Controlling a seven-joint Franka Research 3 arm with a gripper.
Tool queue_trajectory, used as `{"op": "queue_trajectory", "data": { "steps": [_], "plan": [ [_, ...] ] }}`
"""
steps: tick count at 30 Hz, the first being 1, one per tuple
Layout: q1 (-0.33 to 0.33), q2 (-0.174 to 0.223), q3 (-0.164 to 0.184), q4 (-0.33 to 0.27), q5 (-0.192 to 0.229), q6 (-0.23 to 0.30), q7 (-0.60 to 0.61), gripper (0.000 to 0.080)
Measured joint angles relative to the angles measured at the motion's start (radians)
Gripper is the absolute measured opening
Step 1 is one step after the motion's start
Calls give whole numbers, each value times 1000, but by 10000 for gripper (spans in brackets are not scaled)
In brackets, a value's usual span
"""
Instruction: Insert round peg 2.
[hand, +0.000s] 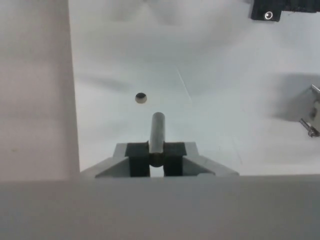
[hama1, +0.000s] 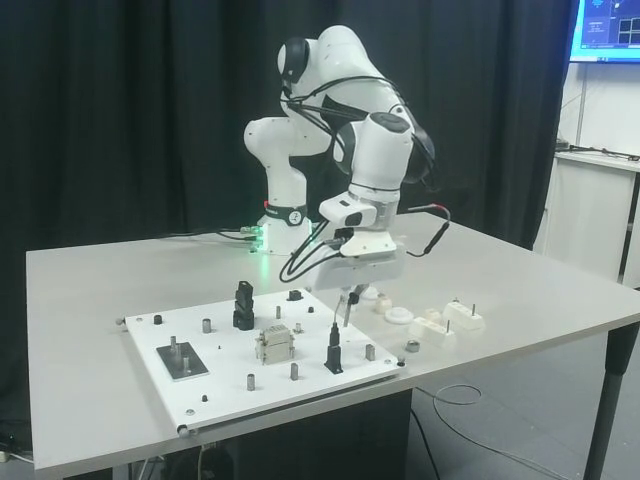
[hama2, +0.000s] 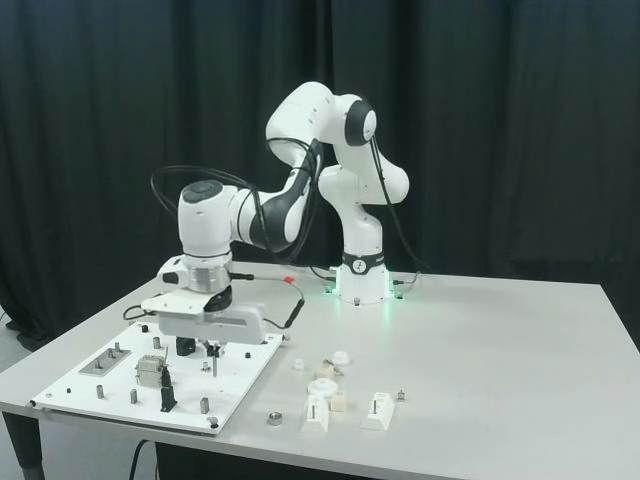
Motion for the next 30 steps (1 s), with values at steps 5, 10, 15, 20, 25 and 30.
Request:
{"op": "queue_trajectory", "data": {
  "steps": [5,10,15,20,25,30],
  "plan": [
    [-4,10,-1,0,23,10,-42,53],
    [-5,18,-4,-1,40,20,-51,53],
    [-5,21,-6,-2,56,21,-67,53],
    [-5,22,-7,-4,65,22,-69,53],
    [-5,22,-11,-6,70,25,-80,53],
    [-5,22,-14,-14,77,32,-89,53]
  ]
}}
